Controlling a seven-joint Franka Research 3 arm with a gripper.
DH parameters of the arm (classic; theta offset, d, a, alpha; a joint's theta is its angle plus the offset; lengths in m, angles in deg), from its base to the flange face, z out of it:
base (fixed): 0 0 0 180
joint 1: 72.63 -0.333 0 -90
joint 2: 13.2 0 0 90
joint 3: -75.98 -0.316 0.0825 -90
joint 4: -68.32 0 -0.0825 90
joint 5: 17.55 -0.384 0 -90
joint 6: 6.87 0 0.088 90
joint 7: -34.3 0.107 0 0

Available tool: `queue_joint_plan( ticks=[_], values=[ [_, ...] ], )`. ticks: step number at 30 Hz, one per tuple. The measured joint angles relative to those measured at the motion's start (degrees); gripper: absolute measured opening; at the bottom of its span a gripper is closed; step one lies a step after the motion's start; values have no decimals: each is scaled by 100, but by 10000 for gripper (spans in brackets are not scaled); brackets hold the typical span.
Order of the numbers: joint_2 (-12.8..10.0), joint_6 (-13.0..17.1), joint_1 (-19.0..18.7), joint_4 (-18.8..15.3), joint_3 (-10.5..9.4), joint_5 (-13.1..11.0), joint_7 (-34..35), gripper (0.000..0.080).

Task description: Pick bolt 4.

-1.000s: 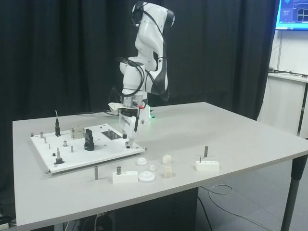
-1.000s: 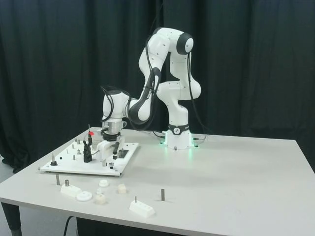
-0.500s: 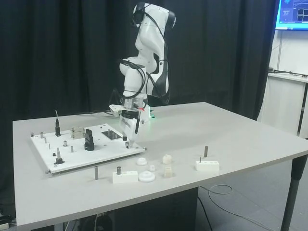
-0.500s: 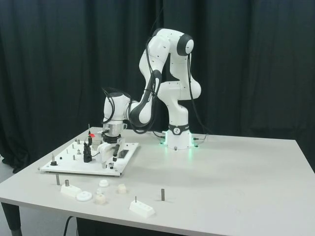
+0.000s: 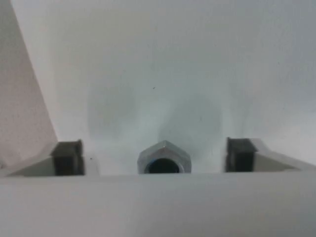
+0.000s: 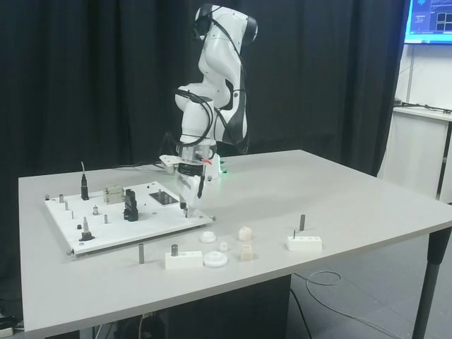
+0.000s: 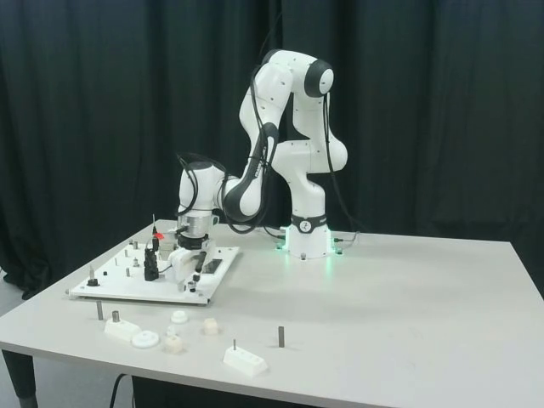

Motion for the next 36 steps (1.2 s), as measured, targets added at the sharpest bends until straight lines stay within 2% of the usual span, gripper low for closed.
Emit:
queue_joint_plan(
  ticks=[7,8,9,10,14,15,27,32,36],
  values=[
    [0,23,55,0,-89,-9,-7,652],
    [0,27,63,0,-104,-13,-7,488],
    [-1,28,70,-1,-116,-17,-7,488],
    [-1,24,76,-9,-120,-18,-7,326],
    [9,19,97,-35,-128,-20,-17,326],
    [9,20,99,-35,-130,-20,-33,228],
    [79,-55,122,-35,-114,-19,-147,229],
    [239,-222,120,-26,-12,16,-254,229],
    [451,-462,113,5,123,123,-344,229]
  ],
)
